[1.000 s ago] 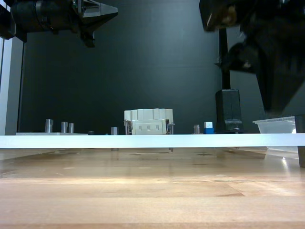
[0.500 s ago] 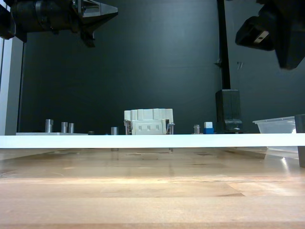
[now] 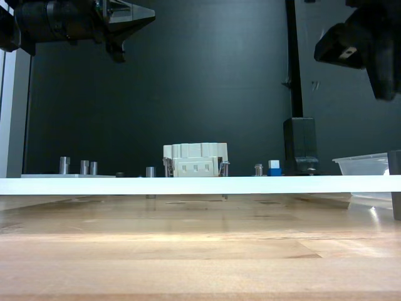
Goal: Remove the 16mm bar from the taskboard and place in the container
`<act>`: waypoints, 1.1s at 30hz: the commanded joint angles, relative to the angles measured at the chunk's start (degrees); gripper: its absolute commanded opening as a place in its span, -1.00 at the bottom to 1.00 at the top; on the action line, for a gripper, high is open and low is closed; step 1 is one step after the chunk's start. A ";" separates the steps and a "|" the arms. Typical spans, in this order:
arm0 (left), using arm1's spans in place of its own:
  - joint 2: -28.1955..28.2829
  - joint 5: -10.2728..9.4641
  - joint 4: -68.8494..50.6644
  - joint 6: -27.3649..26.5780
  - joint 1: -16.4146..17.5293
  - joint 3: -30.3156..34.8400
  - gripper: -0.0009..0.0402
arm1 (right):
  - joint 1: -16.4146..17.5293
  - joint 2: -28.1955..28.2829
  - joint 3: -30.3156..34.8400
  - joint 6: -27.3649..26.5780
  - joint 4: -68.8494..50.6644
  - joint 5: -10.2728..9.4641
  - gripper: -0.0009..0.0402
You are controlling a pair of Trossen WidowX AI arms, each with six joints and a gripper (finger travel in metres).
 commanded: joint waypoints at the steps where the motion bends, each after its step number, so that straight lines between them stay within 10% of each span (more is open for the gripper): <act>1: 0.02 0.02 0.02 0.00 0.02 0.02 -0.96 | 0.11 1.38 0.04 -0.04 0.52 0.00 -0.30; 12: 0.00 0.02 0.02 0.00 0.00 0.02 -0.96 | 0.76 6.03 0.04 0.11 2.21 0.00 0.22; 33: 0.02 0.00 0.02 0.00 0.00 0.02 -0.96 | 1.14 7.08 -1.92 0.04 5.99 1.44 -0.14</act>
